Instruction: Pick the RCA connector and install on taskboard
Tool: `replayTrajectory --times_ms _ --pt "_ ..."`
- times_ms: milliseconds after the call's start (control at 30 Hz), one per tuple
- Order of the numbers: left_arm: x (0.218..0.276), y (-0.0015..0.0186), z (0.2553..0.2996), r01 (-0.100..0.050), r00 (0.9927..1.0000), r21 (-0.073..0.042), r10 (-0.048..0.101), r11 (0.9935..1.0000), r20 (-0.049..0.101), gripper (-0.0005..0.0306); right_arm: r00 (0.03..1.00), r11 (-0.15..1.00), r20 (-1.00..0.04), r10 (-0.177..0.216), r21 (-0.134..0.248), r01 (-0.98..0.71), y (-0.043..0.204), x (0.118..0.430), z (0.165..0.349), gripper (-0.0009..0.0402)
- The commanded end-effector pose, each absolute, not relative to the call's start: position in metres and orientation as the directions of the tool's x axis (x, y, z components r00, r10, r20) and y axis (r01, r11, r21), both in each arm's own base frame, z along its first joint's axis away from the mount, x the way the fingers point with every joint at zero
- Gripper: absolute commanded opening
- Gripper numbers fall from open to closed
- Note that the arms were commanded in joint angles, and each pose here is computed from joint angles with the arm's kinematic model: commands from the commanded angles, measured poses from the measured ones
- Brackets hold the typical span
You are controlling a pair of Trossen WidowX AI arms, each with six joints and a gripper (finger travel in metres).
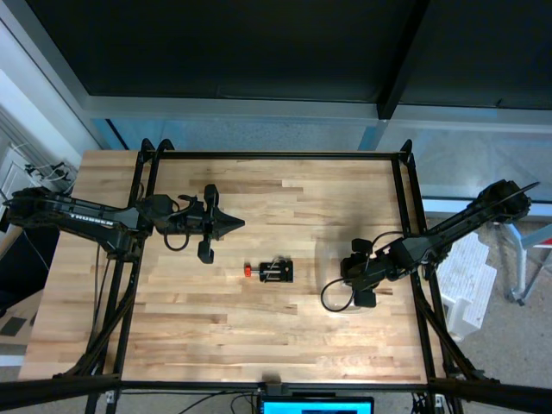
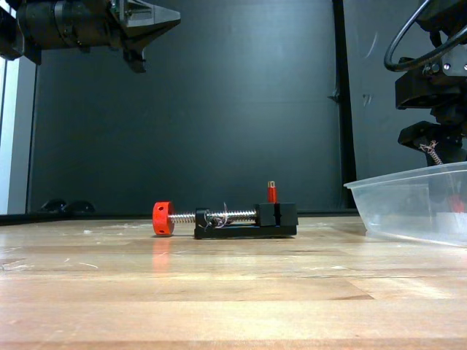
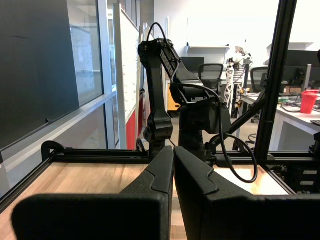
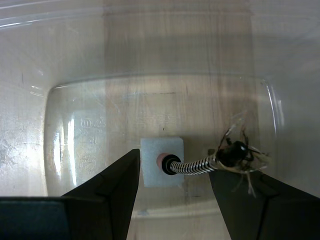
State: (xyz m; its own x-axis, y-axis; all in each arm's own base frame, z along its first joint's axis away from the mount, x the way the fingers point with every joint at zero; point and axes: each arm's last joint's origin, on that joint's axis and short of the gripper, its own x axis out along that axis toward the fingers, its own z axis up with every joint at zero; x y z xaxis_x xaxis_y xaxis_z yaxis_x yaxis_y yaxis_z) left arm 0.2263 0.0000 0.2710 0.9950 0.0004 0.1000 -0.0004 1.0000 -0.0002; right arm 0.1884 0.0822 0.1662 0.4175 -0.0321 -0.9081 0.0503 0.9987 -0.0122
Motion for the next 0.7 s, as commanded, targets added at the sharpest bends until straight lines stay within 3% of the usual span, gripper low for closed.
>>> replayTrajectory --times_ms 33,700 --pt "0.2264 0.0001 0.2711 -0.001 0.99491 0.0 0.001 1.0 0.101 0.0 0.418 0.999 -0.908 -0.032 -0.011 0.051 0.0822 0.1881 0.1657 0.0173" --pt "0.2264 0.0 0.2711 0.0 0.99491 0.0 0.0 1.0 0.101 0.0 0.421 0.999 -0.907 -0.029 -0.01 0.048 0.0826 0.1877 0.1649 0.0071"
